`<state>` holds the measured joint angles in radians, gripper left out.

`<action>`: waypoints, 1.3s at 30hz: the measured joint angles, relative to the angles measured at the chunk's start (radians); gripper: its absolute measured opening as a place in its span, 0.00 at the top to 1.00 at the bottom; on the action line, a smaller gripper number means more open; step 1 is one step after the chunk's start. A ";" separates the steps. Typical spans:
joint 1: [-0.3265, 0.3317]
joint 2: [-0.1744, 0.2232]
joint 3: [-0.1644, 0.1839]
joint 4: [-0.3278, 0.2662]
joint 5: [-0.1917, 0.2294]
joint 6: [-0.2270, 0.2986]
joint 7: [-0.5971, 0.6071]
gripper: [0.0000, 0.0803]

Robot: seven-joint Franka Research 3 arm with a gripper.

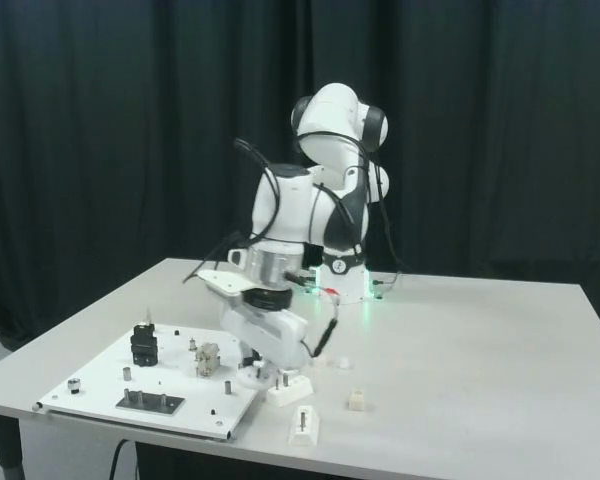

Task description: Insert large gear.

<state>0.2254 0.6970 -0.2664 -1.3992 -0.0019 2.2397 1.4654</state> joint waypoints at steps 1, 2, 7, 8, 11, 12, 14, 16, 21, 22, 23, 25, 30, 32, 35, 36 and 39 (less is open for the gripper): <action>-0.008 0.000 0.001 0.004 0.000 -0.004 -0.007 0.59; -0.016 0.000 0.003 0.008 0.000 -0.008 -0.013 0.59; -0.061 0.002 0.017 0.020 0.000 -0.026 -0.053 0.59; -0.069 0.002 0.020 0.021 0.000 -0.029 -0.061 0.59; -0.092 0.002 0.026 0.021 0.000 -0.033 -0.085 0.59; -0.100 0.003 0.028 0.021 0.000 -0.034 -0.092 0.59; -0.115 0.005 0.032 0.021 0.000 -0.036 -0.100 0.59; -0.130 0.007 0.034 0.021 0.000 -0.040 -0.106 0.59; -0.165 0.015 0.035 0.021 0.000 -0.046 -0.120 0.59; -0.172 0.017 0.035 0.021 0.000 -0.046 -0.122 0.59; -0.179 0.020 0.035 0.021 0.000 -0.046 -0.124 0.59; -0.193 0.023 0.035 0.021 0.000 -0.046 -0.130 0.59; -0.229 0.033 0.035 0.021 0.003 -0.044 -0.163 0.59; -0.242 0.036 0.035 0.021 0.008 -0.039 -0.178 0.59; -0.260 0.042 0.037 0.021 0.024 -0.027 -0.206 0.59; -0.266 0.044 0.037 0.021 0.033 -0.024 -0.218 0.59; -0.281 0.053 0.037 0.022 0.065 -0.013 -0.260 0.59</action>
<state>-0.0553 0.7502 -0.2297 -1.3773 0.0632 2.2272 1.2056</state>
